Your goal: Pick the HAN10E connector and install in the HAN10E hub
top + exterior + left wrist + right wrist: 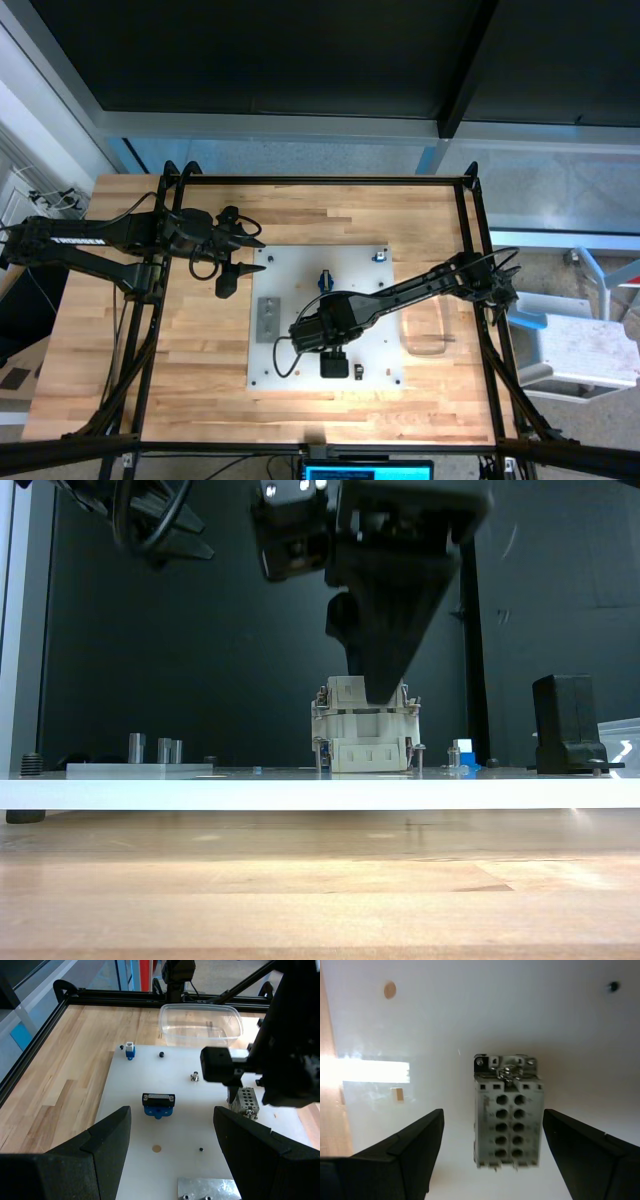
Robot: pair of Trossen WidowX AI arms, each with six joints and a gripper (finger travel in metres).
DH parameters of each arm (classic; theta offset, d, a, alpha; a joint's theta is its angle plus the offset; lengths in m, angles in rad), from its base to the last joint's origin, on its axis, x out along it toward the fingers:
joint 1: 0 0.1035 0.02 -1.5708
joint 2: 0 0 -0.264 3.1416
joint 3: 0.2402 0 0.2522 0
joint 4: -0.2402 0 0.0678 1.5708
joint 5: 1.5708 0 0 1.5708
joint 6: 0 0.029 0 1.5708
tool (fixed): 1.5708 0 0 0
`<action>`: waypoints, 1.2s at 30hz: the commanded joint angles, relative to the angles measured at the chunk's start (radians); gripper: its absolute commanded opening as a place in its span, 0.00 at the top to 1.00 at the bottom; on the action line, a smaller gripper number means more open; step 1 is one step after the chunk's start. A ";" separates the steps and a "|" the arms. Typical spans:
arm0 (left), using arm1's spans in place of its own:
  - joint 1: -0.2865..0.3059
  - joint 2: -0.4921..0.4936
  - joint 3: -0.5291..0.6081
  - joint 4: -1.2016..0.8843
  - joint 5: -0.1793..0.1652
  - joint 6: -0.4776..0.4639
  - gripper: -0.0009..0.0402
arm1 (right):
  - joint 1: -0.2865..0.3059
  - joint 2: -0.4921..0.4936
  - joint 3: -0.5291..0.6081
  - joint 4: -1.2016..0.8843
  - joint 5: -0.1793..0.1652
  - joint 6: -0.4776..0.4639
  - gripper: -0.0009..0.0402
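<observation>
The HAN10E connector [506, 1127], a pale grey-beige block with two rows of round holes, sits in the HAN10E hub [366, 742] on the white plate [300, 270]. In the low view the connector's top [345, 692] stands above the silvery frame. My right gripper [492, 1115] hangs directly over it, open, a finger on each side and neither touching the block. From above, the right gripper [333, 358] hides both parts. The left gripper [232, 270] hovers open over the plate's left edge, holding nothing.
A blue connector part [158, 1105] and a small blue-white piece [129, 1050] sit on the plate. A grey metal block with pegs [268, 318] lies at its left. A clear plastic tub [200, 1022] stands to the right, and a black block [566, 725] near the hub.
</observation>
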 commanded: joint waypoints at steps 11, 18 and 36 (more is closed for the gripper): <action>0.000 0.000 0.000 0.000 0.000 0.000 0.42 | 0.006 -0.095 0.002 -0.053 0.005 0.005 0.16; 0.000 0.000 0.000 0.000 0.000 0.000 0.42 | 0.006 -0.148 0.002 -0.072 0.005 0.013 0.15; 0.000 0.000 0.000 0.001 0.000 0.000 0.42 | 0.006 -0.166 0.002 -0.108 0.004 0.035 0.15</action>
